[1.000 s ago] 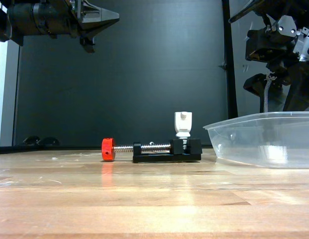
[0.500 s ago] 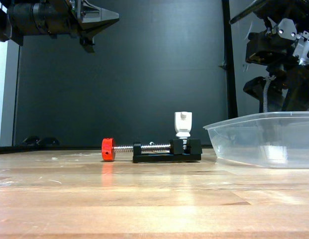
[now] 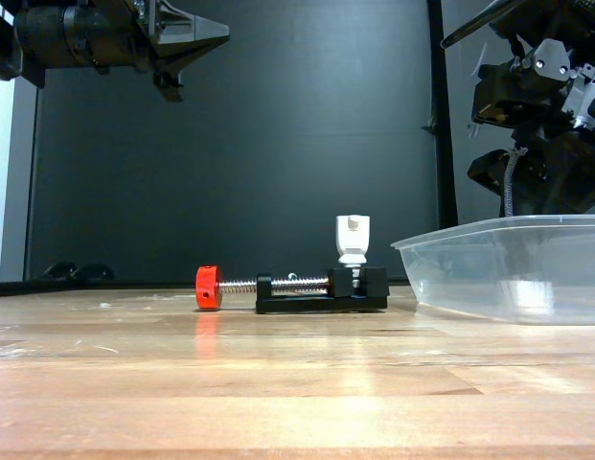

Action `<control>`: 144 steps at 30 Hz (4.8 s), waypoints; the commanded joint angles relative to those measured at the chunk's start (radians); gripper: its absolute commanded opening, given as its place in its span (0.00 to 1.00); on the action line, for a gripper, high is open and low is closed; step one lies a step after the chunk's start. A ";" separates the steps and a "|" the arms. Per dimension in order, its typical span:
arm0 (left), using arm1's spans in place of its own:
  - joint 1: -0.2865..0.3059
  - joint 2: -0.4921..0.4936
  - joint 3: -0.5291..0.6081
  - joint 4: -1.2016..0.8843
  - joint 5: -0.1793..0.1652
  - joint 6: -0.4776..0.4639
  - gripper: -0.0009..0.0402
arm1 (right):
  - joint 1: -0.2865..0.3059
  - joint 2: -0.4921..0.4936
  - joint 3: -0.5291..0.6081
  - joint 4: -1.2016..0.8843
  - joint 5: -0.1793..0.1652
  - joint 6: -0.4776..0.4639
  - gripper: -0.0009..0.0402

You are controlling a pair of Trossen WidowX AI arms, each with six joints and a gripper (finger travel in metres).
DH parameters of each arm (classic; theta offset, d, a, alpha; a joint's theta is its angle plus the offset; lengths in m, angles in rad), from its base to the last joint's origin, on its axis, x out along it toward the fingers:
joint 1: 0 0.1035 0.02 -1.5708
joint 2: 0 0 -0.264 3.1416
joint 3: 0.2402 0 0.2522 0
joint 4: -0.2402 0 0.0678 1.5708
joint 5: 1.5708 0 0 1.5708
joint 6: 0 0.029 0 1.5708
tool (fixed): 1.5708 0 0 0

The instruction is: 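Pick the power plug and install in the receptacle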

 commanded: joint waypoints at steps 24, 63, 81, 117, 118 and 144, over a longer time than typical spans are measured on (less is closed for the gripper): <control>0.000 0.000 0.000 0.000 0.000 0.000 0.02 | 0.000 0.000 -0.005 0.006 0.001 0.000 0.01; 0.000 0.000 0.000 0.000 0.000 0.000 0.02 | 0.000 -0.062 0.005 -0.032 0.001 0.000 0.02; 0.000 0.000 0.000 0.000 0.000 0.000 0.02 | 0.000 -0.062 0.005 -0.031 0.000 0.001 0.02; 0.000 0.000 0.000 0.000 0.000 0.000 0.02 | -0.052 0.067 0.404 -0.290 0.078 -0.019 0.02; 0.000 0.000 0.000 0.000 0.000 0.000 0.02 | -0.053 0.084 0.419 -0.290 0.079 -0.025 0.02; 0.000 0.000 0.000 0.000 0.000 0.000 0.02 | -0.099 0.374 0.619 -0.215 0.079 -0.117 0.02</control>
